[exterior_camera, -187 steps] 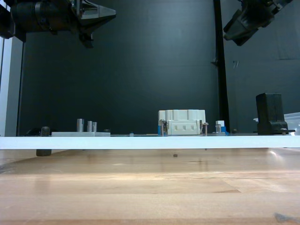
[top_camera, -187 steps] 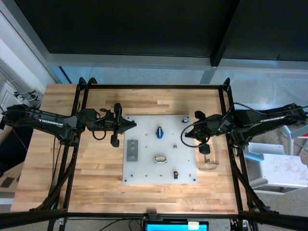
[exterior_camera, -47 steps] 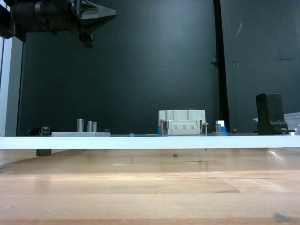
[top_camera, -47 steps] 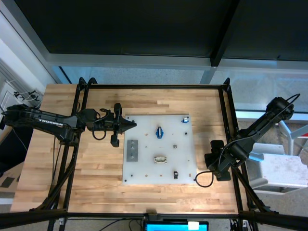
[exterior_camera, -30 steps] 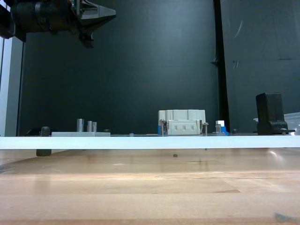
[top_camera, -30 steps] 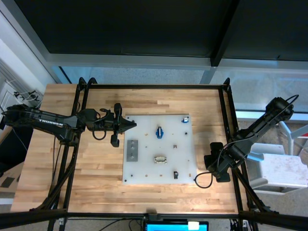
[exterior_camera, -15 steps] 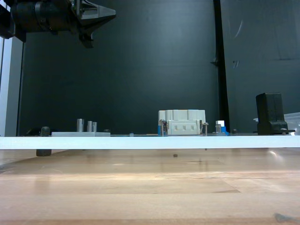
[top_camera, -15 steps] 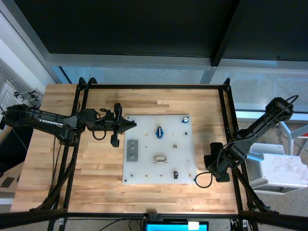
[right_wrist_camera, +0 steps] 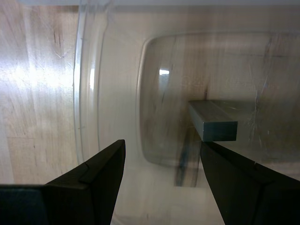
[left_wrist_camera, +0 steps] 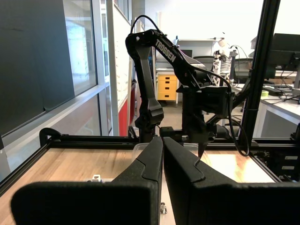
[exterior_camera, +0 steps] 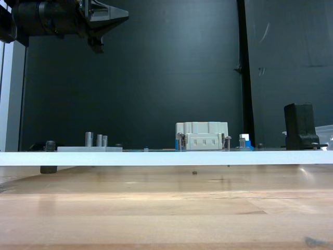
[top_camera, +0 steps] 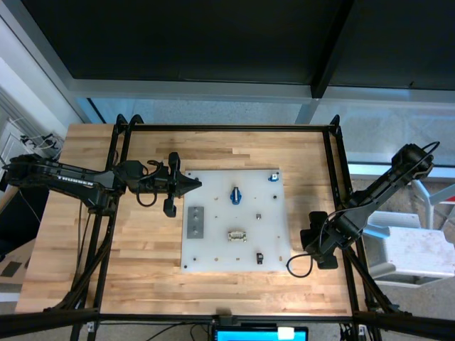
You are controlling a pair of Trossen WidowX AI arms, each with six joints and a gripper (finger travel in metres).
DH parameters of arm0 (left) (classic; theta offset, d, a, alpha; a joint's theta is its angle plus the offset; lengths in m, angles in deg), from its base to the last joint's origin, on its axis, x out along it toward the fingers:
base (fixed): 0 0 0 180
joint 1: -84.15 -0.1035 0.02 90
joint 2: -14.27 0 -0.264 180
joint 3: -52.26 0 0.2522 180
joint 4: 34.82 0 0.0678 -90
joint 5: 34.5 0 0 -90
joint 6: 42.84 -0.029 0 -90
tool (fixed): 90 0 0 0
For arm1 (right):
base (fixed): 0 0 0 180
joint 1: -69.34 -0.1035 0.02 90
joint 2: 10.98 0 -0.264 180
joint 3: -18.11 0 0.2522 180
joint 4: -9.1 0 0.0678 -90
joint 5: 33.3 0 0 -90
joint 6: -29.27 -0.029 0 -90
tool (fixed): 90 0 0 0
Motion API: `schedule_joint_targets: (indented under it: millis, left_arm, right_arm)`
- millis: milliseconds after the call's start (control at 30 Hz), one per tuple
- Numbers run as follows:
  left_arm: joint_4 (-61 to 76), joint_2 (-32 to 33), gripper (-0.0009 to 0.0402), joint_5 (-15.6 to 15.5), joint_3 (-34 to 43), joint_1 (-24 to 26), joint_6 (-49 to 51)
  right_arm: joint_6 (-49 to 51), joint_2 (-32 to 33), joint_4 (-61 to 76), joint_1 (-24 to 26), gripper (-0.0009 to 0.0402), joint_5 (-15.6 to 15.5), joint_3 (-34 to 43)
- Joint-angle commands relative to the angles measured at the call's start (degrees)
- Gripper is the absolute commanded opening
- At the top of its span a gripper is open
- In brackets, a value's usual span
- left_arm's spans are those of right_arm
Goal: Pick the 16mm bar and place in it's hole on the taskboard
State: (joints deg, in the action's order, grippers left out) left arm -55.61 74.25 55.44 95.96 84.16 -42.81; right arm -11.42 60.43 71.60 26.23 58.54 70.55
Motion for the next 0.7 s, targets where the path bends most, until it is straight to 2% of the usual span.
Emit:
schedule_joint_targets:
  millis: [33, 367, 700]
  left_arm:
    - [0.0, 0.0, 0.0, 0.02, 0.02, 0.0, 0.0]
    - [0.0, 0.0, 0.0, 0.02, 0.02, -0.02, -0.02]
    - [0.0, 0.0, 0.0, 0.02, 0.02, 0.0, -0.02]
  right_arm:
    - [0.2, 0.33, -0.04, 0.0, 0.0224, 0.04, -0.04]
    - [0.15, 0.33, -2.16, 0.11, 0.022, 0.07, -1.42]
    - [0.2, 0.33, -3.48, 0.11, 0.0165, 0.07, -2.45]
